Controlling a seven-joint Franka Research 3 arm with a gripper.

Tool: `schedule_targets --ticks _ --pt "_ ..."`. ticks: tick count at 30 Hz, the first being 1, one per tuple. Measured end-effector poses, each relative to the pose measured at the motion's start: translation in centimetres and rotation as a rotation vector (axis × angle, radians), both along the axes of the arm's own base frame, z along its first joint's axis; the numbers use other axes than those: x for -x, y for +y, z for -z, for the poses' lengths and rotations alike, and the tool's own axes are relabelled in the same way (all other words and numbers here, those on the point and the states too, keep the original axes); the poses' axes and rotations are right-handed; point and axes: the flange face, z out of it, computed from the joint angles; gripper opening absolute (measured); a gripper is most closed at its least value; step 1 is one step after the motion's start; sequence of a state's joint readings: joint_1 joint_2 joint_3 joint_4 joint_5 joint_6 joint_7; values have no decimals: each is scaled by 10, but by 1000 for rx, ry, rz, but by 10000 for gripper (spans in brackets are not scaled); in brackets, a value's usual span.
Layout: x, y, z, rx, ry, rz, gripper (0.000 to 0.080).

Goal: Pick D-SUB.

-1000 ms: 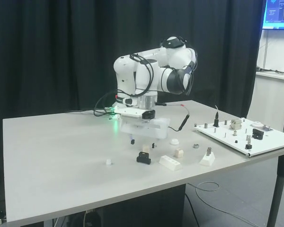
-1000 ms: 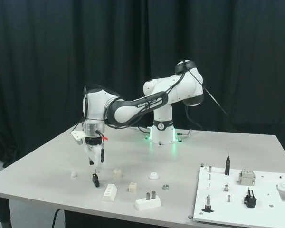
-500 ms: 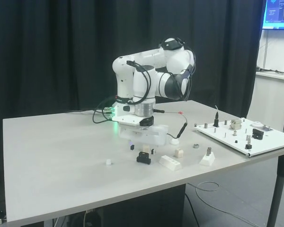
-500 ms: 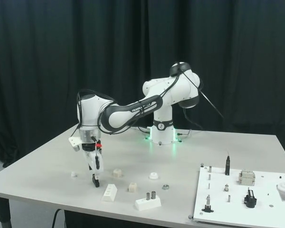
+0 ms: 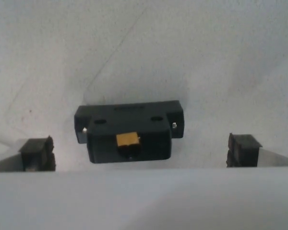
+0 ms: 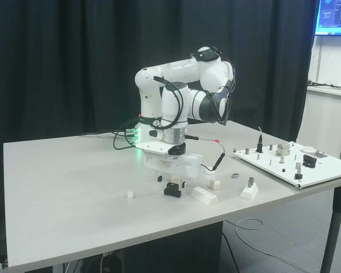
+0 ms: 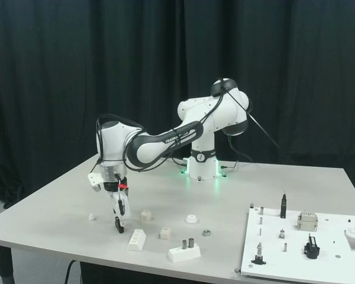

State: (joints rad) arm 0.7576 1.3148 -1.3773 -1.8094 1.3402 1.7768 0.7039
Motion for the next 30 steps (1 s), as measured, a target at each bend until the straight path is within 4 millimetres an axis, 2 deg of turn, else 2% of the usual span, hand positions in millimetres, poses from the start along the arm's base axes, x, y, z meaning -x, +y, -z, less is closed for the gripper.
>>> schedule_targets --ticks 23,24,29,30 --pt "-1 2 14 9 0 30 800" --pt "-1 2 14 10 0 39 545" --pt "-2 3 12 13 -4 54 545" --pt "-3 3 11 14 -5 54 384"
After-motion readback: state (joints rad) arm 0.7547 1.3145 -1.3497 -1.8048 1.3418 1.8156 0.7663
